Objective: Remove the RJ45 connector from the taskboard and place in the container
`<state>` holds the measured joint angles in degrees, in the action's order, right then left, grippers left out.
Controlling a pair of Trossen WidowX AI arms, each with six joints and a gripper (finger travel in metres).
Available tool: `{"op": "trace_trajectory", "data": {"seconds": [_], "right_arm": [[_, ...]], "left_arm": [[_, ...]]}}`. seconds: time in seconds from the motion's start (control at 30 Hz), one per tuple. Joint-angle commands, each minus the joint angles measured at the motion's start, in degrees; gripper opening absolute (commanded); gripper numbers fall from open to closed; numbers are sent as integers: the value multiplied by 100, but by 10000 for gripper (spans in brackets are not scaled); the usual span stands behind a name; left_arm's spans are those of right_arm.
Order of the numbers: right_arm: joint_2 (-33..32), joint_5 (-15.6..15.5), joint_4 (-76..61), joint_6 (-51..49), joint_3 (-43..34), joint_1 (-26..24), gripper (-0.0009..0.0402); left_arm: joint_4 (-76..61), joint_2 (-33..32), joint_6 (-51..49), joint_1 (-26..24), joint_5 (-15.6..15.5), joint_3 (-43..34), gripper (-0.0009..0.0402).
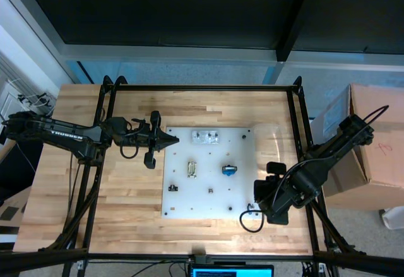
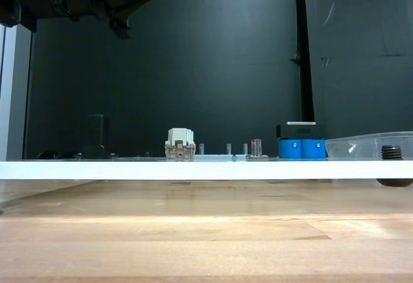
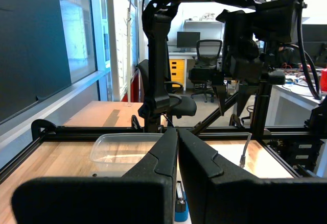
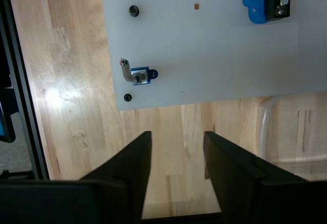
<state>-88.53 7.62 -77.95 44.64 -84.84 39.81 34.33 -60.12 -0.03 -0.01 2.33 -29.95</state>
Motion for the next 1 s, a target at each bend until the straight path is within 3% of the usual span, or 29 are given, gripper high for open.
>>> {"op": "trace_trajectory", "data": {"seconds": [0.03, 0.33, 1.0], "right_arm": [[-92, 37, 57, -4, 4, 9, 189], [-420, 50, 153, -11, 7, 35, 245], [-960, 98, 542, -33, 39, 46, 247]], "left_arm": [[0, 0, 2, 0, 0, 0, 0], [0, 0, 2, 0, 0, 0, 0], [0, 0, 2, 0, 0, 0, 0]]}}
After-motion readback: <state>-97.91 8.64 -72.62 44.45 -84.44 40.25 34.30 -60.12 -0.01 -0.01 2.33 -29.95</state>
